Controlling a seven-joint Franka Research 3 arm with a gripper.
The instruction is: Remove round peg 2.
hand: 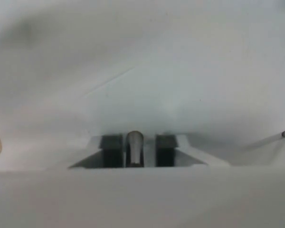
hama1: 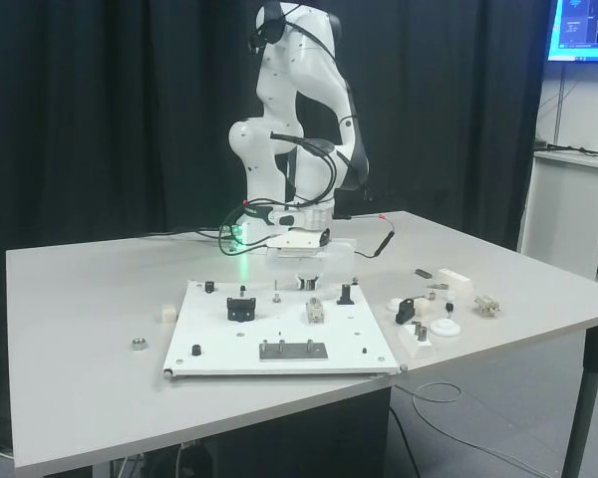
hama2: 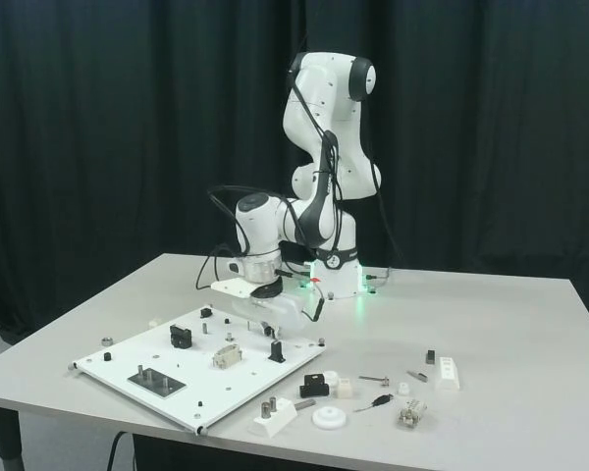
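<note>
Clenched on the round peg (hand: 135, 148), the claw (hand: 135, 164) gripped it between both black pads (hand: 112, 151), the peg upright just above the white board (hama1: 279, 334). Around it stood black fixtures (hama1: 241, 309) on the board, loose white parts (hama1: 434, 329) beside it on the grey table (hama1: 80, 329)

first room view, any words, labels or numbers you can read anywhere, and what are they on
None can be read.
Screen at the upper edge of the first room view: it shows pale marks and lines, too small to read.
White board, loose parts, arm, grey table: no print shows.
Wrist view, peg between the fingers: no markings visible.
</note>
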